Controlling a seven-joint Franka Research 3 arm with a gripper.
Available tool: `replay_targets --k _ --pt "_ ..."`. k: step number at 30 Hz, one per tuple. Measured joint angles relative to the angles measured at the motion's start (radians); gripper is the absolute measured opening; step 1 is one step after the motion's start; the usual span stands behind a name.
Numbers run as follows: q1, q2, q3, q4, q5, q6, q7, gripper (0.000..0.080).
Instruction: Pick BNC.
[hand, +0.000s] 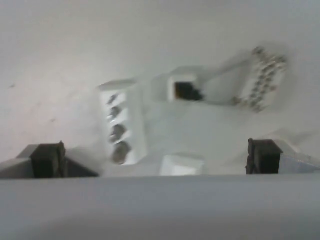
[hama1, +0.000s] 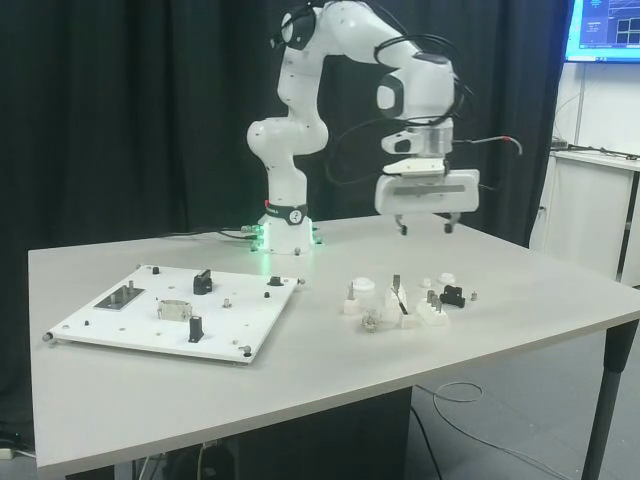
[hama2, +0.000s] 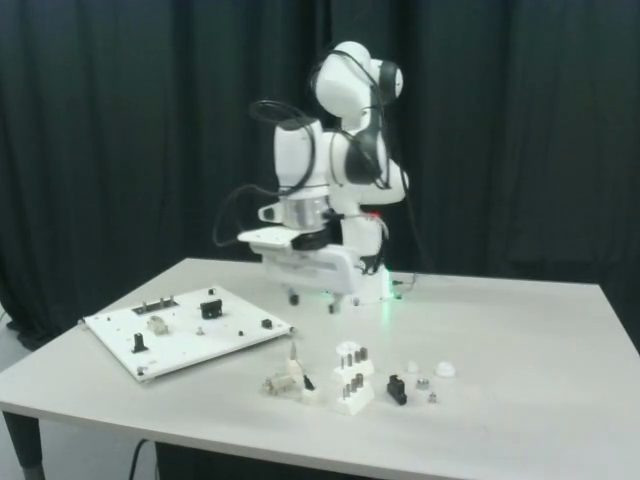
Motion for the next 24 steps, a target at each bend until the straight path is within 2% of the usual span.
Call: replay_targets --k 11,24 --pt "0.091 0.031 0.021 0.004 0.0 0.03 0.174 0.0802" --pt "0.183 0.072 0.022 0.007 0.0 0.067 0.403 0.0802"
